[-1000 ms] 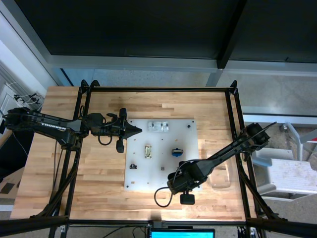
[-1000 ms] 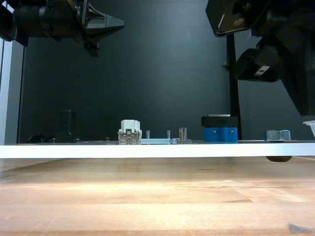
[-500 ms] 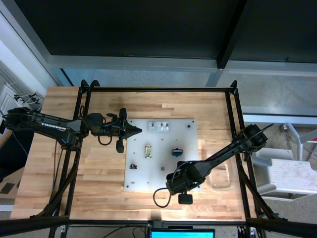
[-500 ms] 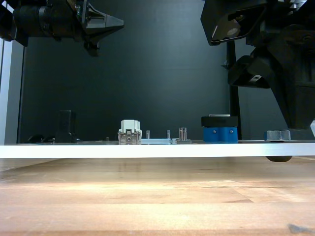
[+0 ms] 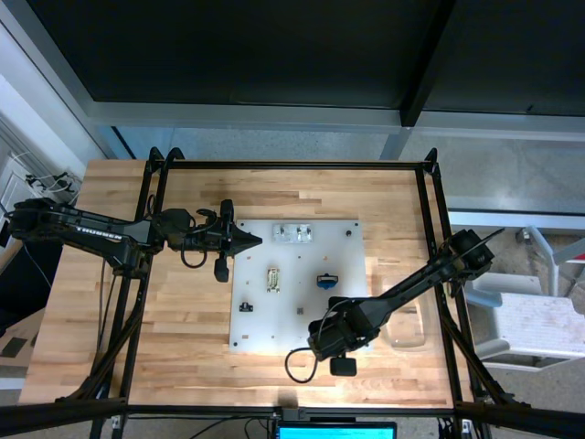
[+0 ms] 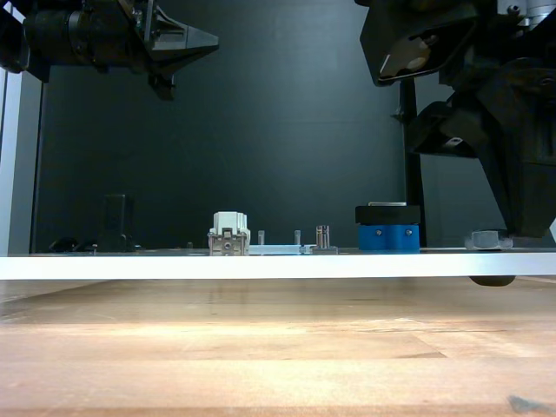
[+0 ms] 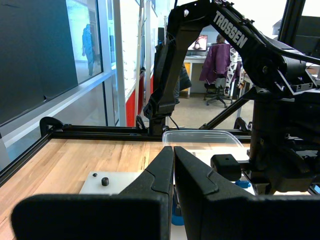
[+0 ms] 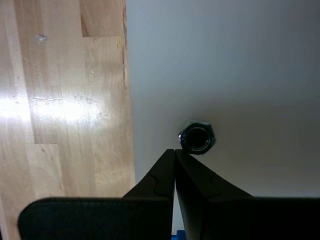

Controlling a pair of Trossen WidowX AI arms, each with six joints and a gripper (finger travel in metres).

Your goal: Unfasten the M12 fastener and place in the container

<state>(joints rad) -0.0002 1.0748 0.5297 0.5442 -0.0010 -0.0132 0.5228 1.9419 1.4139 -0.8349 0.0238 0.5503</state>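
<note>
Right pincer [image 8: 174, 150], clenched empty, sits just beside the nut [image 8: 197, 137] on the board [image 8: 240, 60]; left pincer [image 7: 173, 150], clenched, hovers over its left edge.

Bare white board [image 8: 225, 60] all around nut [image 8: 197, 137]

Black L gripper [image 7: 173, 148] over white board [image 8: 240, 75], left edge. Black R gripper [image 8: 174, 150] just by silver nut [image 8: 197, 137] w/ dark hole. Light brown wood table [image 8: 75, 75], plank stripes. Clear tub [image 7: 200, 137]. Blue plug [image 6: 387, 236] w/ black top, cream plug [image 6: 228, 233]. R arm [image 7: 235, 31] black, white letters.
</note>
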